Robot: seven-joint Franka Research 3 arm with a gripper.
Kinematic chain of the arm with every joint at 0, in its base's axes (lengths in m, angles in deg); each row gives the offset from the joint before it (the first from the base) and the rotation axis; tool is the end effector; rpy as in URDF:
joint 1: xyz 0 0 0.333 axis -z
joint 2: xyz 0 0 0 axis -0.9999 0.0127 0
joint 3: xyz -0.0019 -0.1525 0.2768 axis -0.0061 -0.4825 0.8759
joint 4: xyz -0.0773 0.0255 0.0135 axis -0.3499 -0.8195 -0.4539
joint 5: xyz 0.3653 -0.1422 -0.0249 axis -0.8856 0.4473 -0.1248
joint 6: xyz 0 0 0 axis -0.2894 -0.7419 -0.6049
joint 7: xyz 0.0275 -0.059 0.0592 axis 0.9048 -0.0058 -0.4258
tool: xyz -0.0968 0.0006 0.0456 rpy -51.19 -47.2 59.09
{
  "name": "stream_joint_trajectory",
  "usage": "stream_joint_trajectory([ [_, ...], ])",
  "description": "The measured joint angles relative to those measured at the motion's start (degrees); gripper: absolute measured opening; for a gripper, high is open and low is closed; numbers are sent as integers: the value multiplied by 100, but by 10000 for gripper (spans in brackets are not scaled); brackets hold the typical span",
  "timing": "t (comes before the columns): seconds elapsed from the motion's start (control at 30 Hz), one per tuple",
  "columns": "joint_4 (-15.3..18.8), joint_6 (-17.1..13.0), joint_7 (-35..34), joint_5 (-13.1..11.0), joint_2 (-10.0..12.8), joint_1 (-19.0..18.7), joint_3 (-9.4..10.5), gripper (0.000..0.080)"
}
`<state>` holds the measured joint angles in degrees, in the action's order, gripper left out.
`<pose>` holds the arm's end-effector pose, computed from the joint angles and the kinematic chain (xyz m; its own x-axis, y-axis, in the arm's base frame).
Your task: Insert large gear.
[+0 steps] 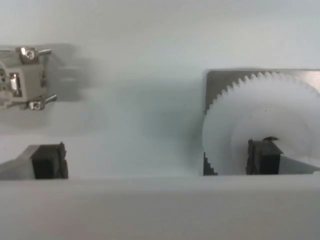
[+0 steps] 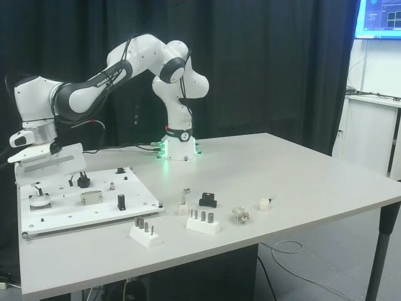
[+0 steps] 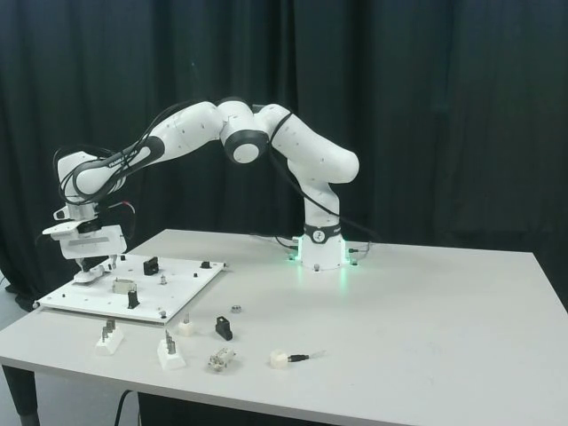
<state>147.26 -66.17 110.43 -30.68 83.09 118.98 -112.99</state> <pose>0.3810 -0.6149 0.2419 0.7041 -0.7039 -0.0940 -0.7099 -0.6939 -0.1207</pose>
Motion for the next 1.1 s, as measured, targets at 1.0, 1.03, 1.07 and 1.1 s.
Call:
stream_joint_trajectory([
  [1.0,-1,-736,354,9,1,-31,-38,800],
  [1.03,-1,-772,361,9,3,-31,-36,800],
  [1.07,-1,-806,367,9,6,-32,-33,800],
  [1.1,-1,-833,375,9,10,-31,-30,800],
])
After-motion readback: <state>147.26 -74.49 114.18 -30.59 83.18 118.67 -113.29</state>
